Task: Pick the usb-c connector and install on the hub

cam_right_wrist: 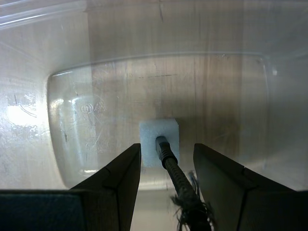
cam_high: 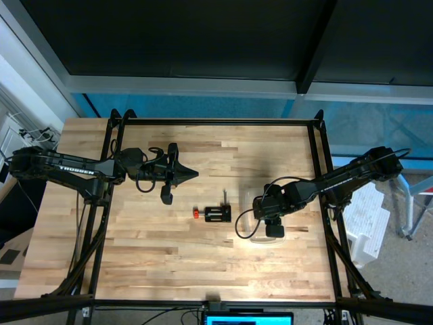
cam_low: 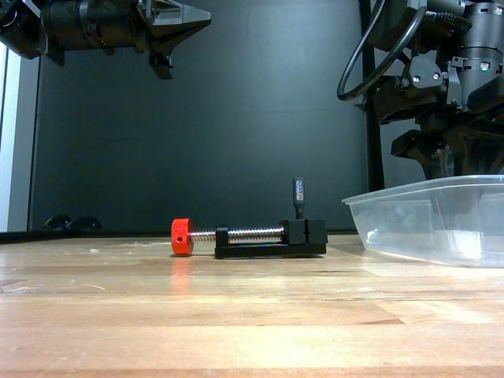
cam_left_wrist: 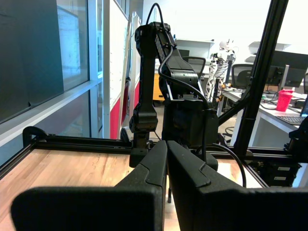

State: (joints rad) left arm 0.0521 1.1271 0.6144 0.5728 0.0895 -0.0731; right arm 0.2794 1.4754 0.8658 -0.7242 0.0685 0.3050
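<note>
Over a pale wooden butcher-block table point(cam_high: 169, 261), we see the right gripper point(cam_right_wrist: 167, 148) hanging nose-down inside a clear plastic tub point(cam_low: 425, 224) at the table's right side. Its two black fingers point(cam_right_wrist: 120, 175) are spread wide apart and grasp nothing. Between them stands the black usb-c connector point(cam_right_wrist: 162, 146), upright with its tip pushed into a small white foam block point(cam_right_wrist: 153, 129) on the tub's floor. Its braided black cable point(cam_right_wrist: 182, 188) runs back toward the wrist camera. We see a gap between the connector and each finger, so the part is unheld and sits in the tub, well apart from its seat. Near the middle of the table, just left of the tub, lies a small black bench vise with a red knob point(cam_low: 264, 240) on its screw. A slim dark upright hub point(cam_low: 298, 195) sticks up from the vise's clamping end. The left gripper point(cam_high: 194, 174) hovers high above the table's left half and points inward toward the centre. Its wrist view shows its fingers point(cam_left_wrist: 154, 166) pressed flat together with nothing between them, facing the right arm across the frame.
</note>
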